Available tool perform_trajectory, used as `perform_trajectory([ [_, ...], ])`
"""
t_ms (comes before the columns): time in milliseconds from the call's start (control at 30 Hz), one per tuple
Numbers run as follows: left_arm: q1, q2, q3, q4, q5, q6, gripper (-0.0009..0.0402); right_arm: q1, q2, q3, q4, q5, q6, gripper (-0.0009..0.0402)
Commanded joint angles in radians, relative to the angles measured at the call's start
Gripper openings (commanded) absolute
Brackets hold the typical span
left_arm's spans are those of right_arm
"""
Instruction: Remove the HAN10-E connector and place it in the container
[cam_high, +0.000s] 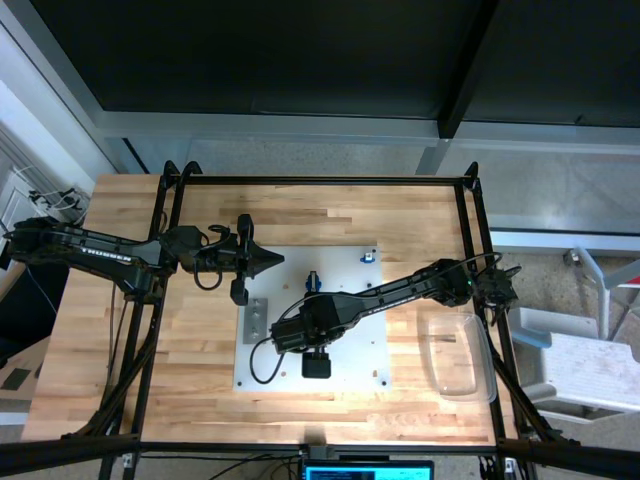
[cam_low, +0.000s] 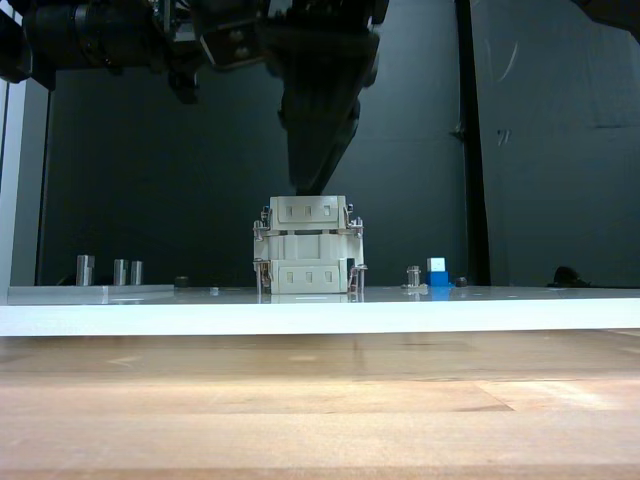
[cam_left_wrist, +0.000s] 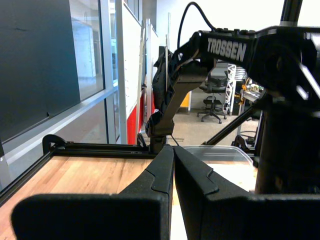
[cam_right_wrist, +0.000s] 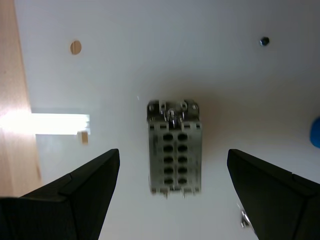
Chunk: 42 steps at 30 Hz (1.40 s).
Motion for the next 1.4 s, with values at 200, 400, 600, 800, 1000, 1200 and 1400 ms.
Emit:
perform_trajectory([
  [200,0.000,0.000,0.000,-0.001,0.000,0.000,0.0000,0.000,-0.001,-0.042,0.040,0.000,0.000,0.0302],
  [400,0.000,0.000,0.000,-0.002,0.000,0.000,0.0000,0.000,-0.001,-0.071,0.060,0.000,0.000,0.0302],
  [600,0.000,0.000,0.000,-0.002,0.000,0.000,0.0000,-0.001,-0.001,-0.085,0.072,0.000,-0.001,0.0302],
  [800,0.000,0.000,0.000,-0.002,0.000,0.000,0.0000,-0.002,-0.002,-0.085,0.066,0.000,-0.003,0.0276],
  [1000,0.000,0.000,0.000,-0.002,0.000,0.000,0.0000,-0.005,-0.003,-0.085,0.067,0.000,-0.009,0.0209],
  [1200,0.000,0.000,0.000,-0.002,0.000,0.000,0.0000,-0.007,-0.007,-0.085,0.066,0.001,-0.010,0.0124],
  [1400,0.000,0.000,0.000,-0.002,0.000,0.000,0.0000,-0.007,-0.007,-0.085,0.066,0.000,-0.021,0.0039],
])
